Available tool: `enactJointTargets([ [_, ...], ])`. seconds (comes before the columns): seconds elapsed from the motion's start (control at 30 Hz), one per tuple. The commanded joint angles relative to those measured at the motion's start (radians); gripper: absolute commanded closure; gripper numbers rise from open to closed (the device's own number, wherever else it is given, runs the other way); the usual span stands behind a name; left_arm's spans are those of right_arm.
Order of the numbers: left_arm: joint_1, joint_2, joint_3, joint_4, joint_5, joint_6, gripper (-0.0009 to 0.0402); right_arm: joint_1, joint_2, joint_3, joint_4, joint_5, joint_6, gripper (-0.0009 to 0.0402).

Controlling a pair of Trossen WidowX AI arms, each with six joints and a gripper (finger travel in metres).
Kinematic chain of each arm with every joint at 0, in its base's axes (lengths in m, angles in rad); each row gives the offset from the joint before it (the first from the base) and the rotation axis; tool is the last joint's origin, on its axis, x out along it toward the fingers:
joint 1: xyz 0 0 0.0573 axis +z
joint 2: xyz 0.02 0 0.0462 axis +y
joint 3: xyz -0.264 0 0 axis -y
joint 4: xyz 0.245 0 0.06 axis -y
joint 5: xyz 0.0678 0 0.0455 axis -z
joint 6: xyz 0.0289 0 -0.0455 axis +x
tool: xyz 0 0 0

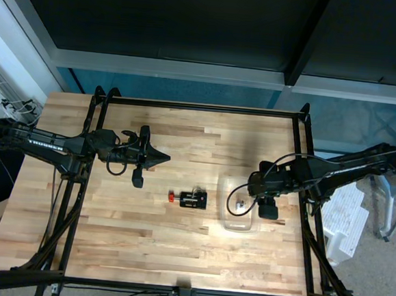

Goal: Pick the rca connector and install on the hub

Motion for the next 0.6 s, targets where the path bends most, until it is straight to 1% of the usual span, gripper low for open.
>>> enactJointTargets([
  [0.03, 0.0, 0.0, 0.0, 0.0, 0.0, 0.0, 0.0393, 0.006, 0.036, 0.0, 0.013, 0.0, 0.0, 0.02],
  [0.33, 0.0, 0.0, 0.0, 0.0, 0.0, 0.0, 0.0393, 0.019, 0.125, -0.001, 0.046, 0.0, 0.0, 0.0201],
  [0.6, 0.0, 0.0, 0.0, 0.0, 0.0, 0.0, 0.0393, 0.03, 0.185, -0.001, 0.084, -0.001, 0.0, 0.0201],
])
